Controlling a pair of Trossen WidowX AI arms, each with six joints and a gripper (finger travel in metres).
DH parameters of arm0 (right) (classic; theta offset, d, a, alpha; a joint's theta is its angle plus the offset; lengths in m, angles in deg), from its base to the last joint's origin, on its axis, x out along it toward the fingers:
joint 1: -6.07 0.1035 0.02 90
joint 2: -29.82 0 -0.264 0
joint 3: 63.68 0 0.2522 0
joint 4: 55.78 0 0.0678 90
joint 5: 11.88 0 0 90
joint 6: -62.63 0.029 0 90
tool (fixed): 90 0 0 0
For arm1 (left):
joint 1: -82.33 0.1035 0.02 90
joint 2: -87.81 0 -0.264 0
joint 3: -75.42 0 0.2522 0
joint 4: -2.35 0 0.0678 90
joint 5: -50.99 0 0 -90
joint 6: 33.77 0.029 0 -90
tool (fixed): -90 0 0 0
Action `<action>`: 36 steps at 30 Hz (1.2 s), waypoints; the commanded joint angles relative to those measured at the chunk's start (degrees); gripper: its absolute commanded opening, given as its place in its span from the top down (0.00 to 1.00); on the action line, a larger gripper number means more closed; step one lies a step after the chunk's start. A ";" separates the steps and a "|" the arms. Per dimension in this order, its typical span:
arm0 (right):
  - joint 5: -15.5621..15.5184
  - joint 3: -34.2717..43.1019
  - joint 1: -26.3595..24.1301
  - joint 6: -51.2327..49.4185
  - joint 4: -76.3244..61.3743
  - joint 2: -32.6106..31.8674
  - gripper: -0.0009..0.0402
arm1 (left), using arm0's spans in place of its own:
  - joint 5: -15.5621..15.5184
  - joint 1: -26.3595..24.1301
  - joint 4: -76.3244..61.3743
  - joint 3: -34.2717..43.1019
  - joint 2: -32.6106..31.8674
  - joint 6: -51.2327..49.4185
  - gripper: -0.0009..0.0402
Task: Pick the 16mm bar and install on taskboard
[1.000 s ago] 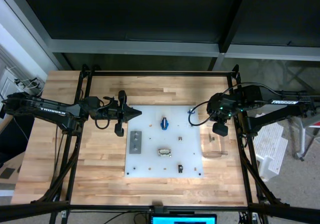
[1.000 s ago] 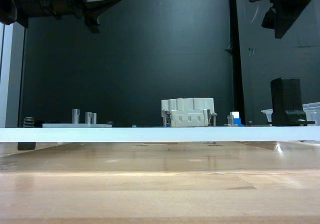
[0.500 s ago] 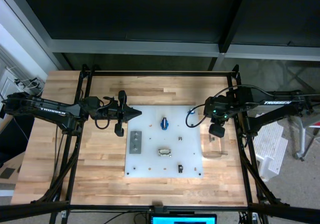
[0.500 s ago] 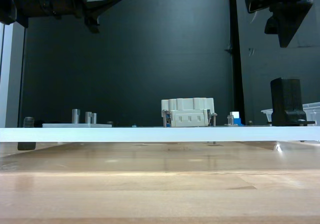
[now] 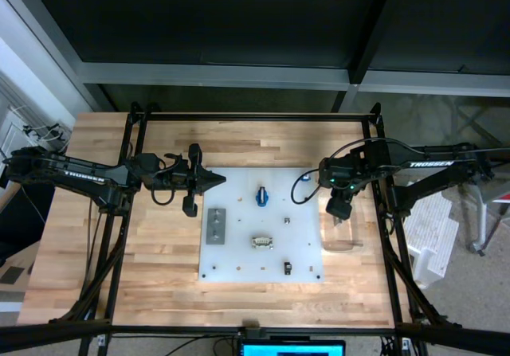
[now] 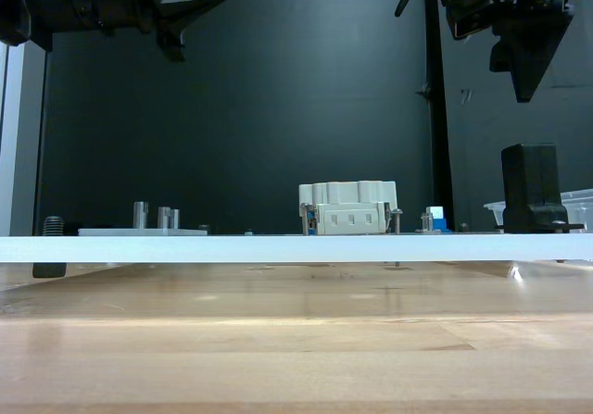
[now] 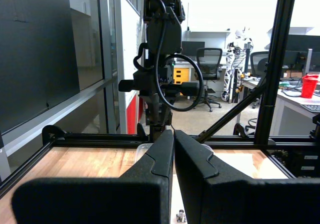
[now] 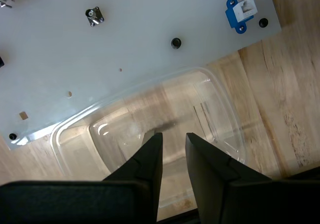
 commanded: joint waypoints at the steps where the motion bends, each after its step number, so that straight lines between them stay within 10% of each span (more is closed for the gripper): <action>1: 0.20 -0.11 0.00 1.01 0.09 -0.63 0.79 | 0.02 0.00 0.00 0.02 -0.02 0.02 0.98; 36: 1.44 -7.98 -0.04 6.21 7.04 -3.39 0.53 | 0.02 0.02 -0.02 0.02 -0.02 0.02 0.98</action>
